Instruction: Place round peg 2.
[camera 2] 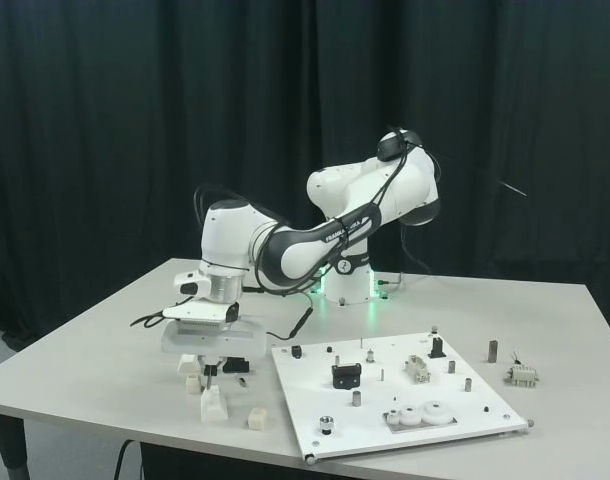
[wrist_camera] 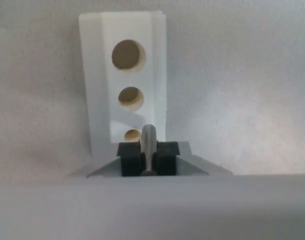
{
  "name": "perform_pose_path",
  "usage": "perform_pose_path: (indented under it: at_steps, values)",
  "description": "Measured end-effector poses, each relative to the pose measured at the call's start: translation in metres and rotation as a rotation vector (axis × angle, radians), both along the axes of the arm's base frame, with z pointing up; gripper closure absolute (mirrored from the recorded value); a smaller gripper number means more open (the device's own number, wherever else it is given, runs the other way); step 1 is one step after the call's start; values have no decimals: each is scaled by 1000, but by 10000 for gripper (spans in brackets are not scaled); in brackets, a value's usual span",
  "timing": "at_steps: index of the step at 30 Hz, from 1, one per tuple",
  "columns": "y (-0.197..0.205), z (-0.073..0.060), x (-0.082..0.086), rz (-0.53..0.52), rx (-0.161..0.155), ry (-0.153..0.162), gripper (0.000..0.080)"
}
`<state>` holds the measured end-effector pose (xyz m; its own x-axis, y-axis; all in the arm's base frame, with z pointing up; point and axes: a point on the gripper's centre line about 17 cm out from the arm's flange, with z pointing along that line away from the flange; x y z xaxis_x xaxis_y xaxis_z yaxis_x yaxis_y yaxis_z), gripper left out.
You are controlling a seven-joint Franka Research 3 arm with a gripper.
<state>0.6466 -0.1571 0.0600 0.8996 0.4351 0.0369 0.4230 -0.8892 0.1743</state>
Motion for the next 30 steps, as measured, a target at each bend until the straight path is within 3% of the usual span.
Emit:
perform_pose_path:
  at_steps: [30]
  values:
    - [-1,-6,-2,3,6,9,741]
